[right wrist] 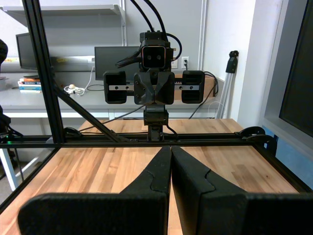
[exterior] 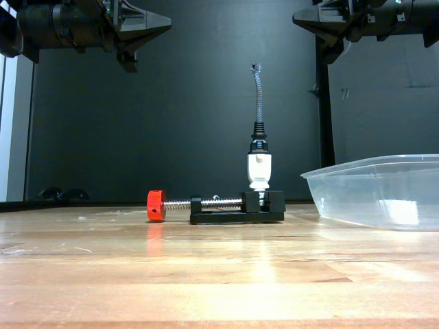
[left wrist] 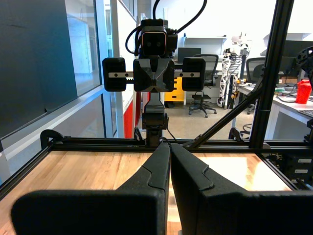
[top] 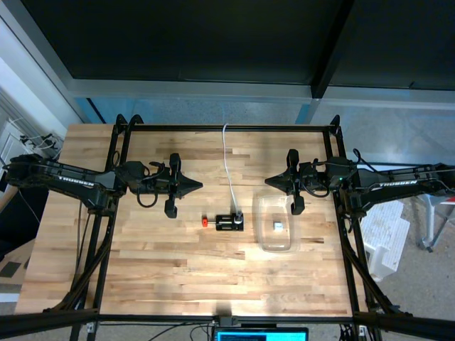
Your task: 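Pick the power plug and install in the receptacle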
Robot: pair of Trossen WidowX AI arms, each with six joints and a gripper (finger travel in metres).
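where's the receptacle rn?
High view: receptacle upright in black vise mid-table, left of clear tray; left gripper and right gripper hang shut above, either side.

Left gripper (top: 200, 186) and right gripper (top: 267, 182) point inward, fingers together — between them, nearer, a vise (top: 226, 222) and clear tray (top: 277, 250) sit on the table (top: 142, 241).

The small white round-bodied receptacle (exterior: 258, 168) stands upright in a black vise (exterior: 236, 208) near the tabletop's (top: 142, 249) centre. Its long white cable (top: 227, 163) runs toward 12 o'clock.
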